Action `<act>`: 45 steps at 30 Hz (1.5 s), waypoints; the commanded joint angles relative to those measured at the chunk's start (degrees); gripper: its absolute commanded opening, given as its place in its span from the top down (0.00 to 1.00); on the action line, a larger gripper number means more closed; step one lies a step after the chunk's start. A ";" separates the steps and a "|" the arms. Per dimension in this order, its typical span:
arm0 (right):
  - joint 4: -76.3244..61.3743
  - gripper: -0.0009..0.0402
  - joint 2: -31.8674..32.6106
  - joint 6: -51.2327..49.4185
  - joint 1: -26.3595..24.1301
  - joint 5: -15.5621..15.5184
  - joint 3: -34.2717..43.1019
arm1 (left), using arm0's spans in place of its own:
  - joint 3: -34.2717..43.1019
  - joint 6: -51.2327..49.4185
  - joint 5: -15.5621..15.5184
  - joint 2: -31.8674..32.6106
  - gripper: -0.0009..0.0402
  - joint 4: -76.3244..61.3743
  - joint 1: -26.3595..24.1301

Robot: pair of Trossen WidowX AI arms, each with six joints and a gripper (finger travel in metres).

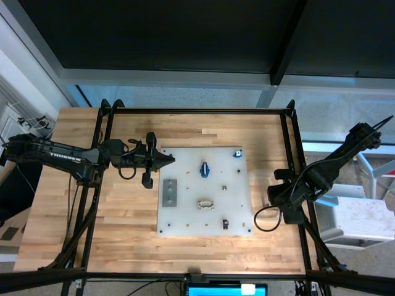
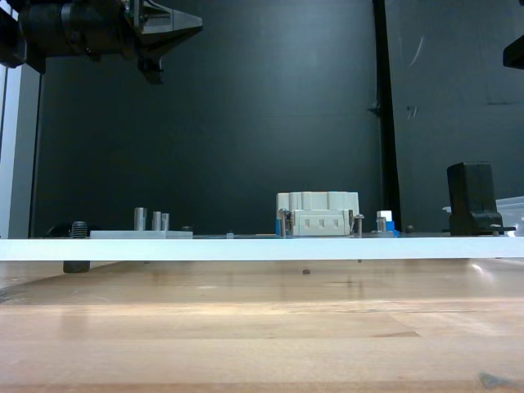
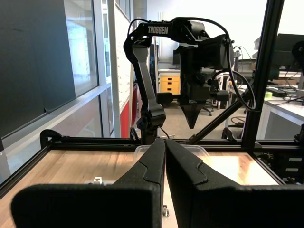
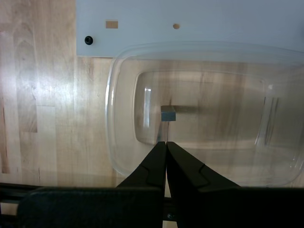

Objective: Pick the 16mm bar and place in it's hole on the taskboard

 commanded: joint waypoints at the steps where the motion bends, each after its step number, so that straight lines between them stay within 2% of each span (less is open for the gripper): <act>1: 0.42 0.94 0.61 0.04 0.11 0.13 -0.13 | 0.00 0.02 0.02 0.00 0.98 0.00 0.00; 5: 0.46 0.82 1.57 0.74 0.70 0.59 -0.22 | 0.00 0.02 0.02 0.00 0.98 0.02 0.00; 15: 0.61 0.47 1.64 3.52 1.57 2.12 -1.18 | 0.00 0.02 0.02 0.00 0.98 0.00 0.00; 19: 0.42 0.39 1.64 4.55 1.66 2.10 -2.40 | 0.00 0.00 0.02 0.00 0.98 0.00 0.00; 34: 0.55 0.39 2.40 4.39 2.58 2.14 -3.30 | 0.00 0.00 0.02 0.00 0.98 0.02 0.00; 45: 5.75 0.40 3.52 4.74 3.32 1.49 -6.64 | 0.00 0.00 0.02 0.00 0.98 0.00 0.02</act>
